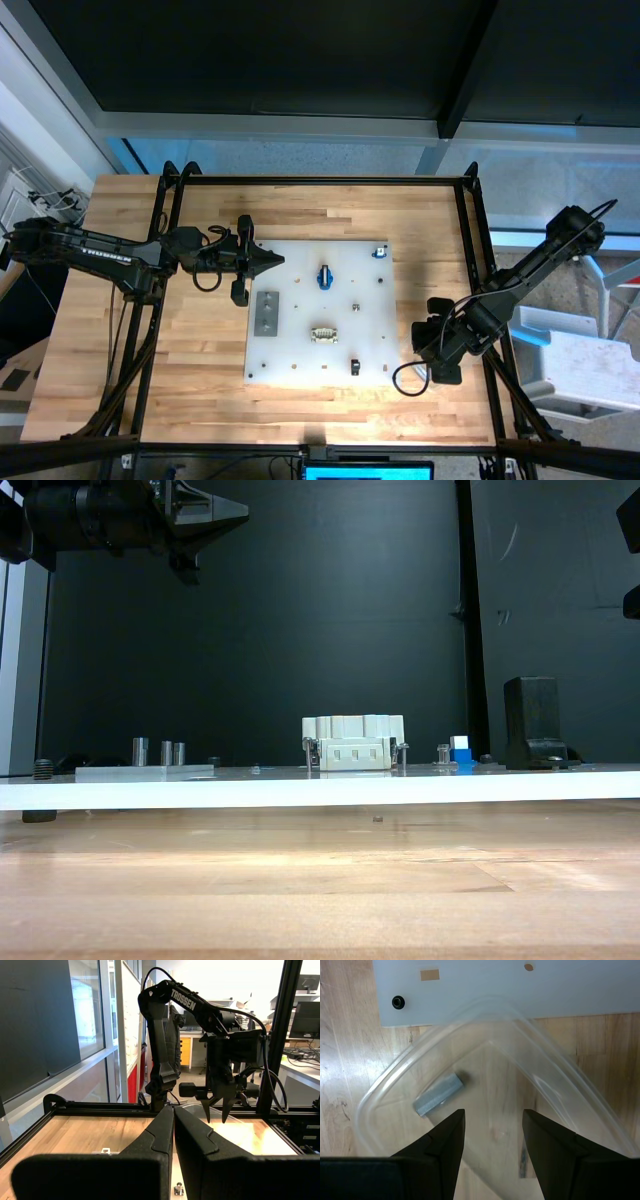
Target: Pick the 16mm bar from the taskboard and place it in the container
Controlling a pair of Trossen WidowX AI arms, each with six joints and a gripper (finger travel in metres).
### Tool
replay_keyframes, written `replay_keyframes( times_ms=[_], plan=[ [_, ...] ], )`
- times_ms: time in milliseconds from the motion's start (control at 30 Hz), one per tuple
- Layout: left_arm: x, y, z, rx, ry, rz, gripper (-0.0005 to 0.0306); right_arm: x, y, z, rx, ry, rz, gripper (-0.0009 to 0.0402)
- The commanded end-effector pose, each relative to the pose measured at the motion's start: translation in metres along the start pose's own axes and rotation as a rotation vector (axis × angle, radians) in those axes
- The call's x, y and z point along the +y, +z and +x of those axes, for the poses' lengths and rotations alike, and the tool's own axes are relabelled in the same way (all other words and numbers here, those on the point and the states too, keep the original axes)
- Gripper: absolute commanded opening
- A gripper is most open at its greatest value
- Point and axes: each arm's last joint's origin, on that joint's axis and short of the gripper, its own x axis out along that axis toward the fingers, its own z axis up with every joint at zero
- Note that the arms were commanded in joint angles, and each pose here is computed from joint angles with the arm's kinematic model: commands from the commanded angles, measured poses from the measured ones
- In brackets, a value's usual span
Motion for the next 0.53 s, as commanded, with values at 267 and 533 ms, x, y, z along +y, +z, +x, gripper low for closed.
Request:
replay_keyframes(
  times_ms=[267, 533],
  plan=[
    [0.0001, 0.0002, 0.0, -0.001, 0.0, 0.0, 0.0, 0.0003, 0.0001, 0.0, 0.0, 0.001, 0.001, 0.0172],
    [0.0001, 0.0002, 0.0, -0.001, 0.0, 0.0, 0.0, 0.0005, 0.0003, 0.0, -0.002, 0.003, 0.002, 0.0173]
  ],
)
